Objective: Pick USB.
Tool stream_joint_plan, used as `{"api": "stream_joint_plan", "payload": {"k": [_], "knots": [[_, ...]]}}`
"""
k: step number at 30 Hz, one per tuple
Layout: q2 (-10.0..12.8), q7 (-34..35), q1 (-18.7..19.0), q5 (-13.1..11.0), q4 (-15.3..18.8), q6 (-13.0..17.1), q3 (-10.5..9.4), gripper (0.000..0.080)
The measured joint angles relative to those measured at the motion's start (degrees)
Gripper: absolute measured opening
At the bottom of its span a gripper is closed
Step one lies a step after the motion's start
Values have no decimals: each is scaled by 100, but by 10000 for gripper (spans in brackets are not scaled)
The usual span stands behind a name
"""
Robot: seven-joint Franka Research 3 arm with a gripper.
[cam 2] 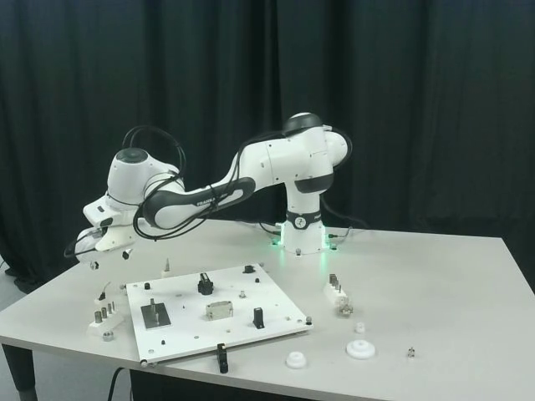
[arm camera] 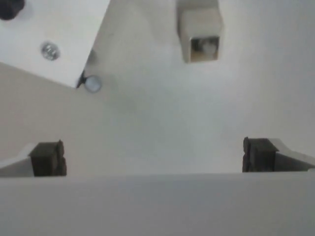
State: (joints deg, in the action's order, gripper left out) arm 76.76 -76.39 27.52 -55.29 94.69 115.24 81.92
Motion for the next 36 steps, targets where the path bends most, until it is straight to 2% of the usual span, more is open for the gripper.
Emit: {"api": "stream_joint_plan", "payload": {"k": [16,36], "knots": [[11,-255,-439,-282,-434,353,-414,800],[12,-457,-820,-329,-735,608,-860,800]]}}
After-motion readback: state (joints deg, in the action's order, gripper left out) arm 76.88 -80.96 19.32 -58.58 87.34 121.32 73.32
